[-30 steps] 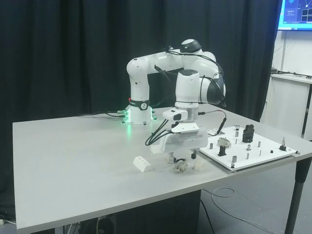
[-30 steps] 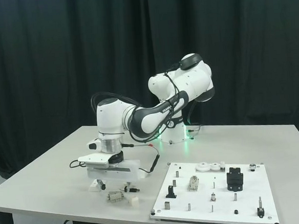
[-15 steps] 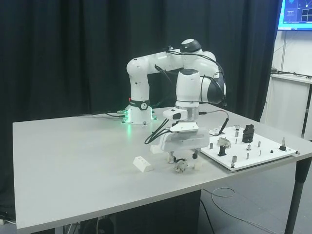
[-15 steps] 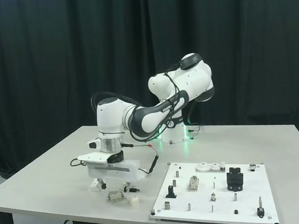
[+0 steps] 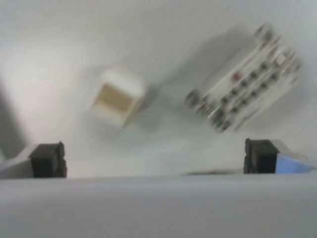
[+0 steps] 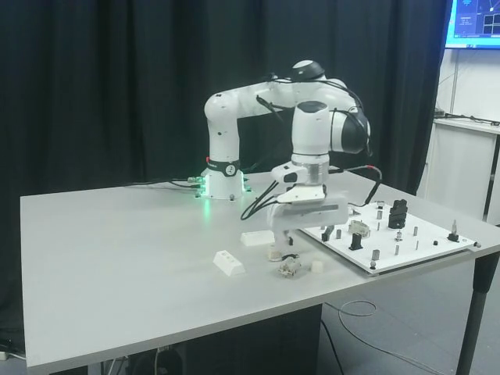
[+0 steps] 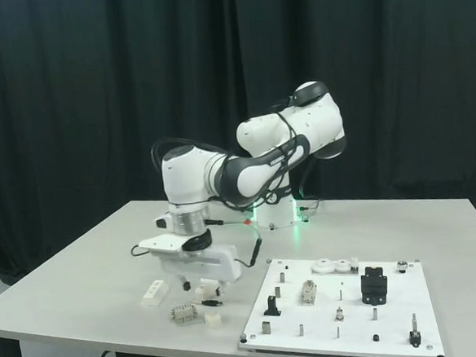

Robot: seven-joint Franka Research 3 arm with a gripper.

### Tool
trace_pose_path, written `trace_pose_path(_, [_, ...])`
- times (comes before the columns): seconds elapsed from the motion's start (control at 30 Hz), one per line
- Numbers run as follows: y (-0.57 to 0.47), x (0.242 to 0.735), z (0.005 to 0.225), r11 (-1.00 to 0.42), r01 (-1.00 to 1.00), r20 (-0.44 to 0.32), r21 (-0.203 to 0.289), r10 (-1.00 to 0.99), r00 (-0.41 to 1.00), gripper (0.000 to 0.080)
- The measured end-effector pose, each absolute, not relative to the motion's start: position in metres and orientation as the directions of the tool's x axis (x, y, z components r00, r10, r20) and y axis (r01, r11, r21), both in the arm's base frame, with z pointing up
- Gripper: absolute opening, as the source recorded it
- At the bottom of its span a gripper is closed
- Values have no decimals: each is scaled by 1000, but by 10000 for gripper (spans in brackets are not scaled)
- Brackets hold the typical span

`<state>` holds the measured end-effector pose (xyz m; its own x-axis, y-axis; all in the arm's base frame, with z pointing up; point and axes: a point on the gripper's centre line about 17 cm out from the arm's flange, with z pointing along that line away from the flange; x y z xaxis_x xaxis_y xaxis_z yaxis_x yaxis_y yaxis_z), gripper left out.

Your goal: Remove small gear.

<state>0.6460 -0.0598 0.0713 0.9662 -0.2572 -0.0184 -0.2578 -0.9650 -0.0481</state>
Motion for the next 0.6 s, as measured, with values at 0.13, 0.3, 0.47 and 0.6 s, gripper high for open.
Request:
trace_pose_path(0.13, [-40,636,79,-953,-298,-43,-55,-296,954,800])
trace_pose_path(0.3, [-15,623,86,-946,-321,-65,-51,-318,946,800])
trace_pose_path(0.47, [9,607,90,-938,-344,-79,-38,-341,937,800])
trace_pose_path(0.6, [30,596,93,-924,-381,-83,-30,-378,922,800])
